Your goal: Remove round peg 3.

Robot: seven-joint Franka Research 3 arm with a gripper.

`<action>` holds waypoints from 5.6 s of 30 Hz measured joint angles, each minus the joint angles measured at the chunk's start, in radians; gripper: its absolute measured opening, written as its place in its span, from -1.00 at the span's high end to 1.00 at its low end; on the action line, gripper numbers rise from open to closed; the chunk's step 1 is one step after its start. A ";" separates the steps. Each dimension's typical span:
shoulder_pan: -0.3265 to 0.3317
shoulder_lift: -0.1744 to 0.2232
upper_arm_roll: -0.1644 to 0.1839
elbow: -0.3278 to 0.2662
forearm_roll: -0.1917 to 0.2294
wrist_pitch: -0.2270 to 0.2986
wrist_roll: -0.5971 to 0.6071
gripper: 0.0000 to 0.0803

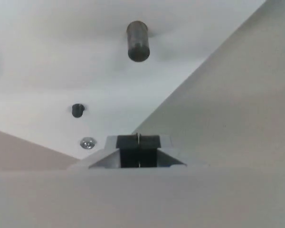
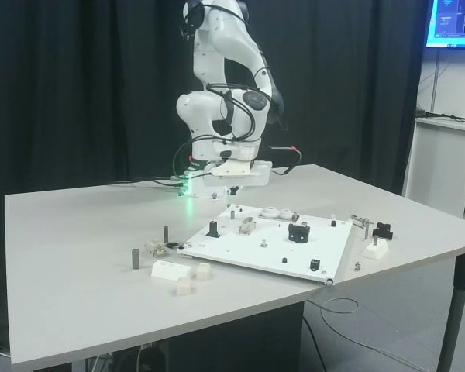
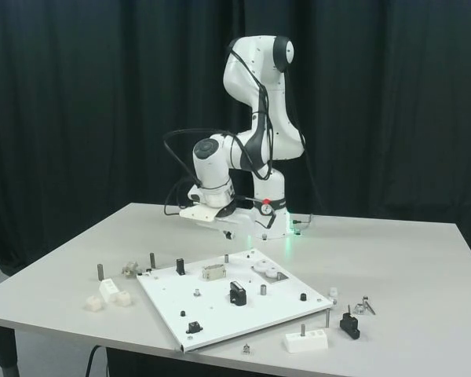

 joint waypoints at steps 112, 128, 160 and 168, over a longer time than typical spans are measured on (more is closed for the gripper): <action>-0.011 0.150 -0.012 -0.016 0.170 0.233 -0.102 -0.99; -0.014 0.178 -0.012 -0.015 0.219 0.254 -0.131 -0.97; -0.014 0.179 -0.018 -0.015 0.225 0.267 -0.133 0.72; -0.014 0.177 -0.018 -0.007 0.221 0.250 -0.134 0.72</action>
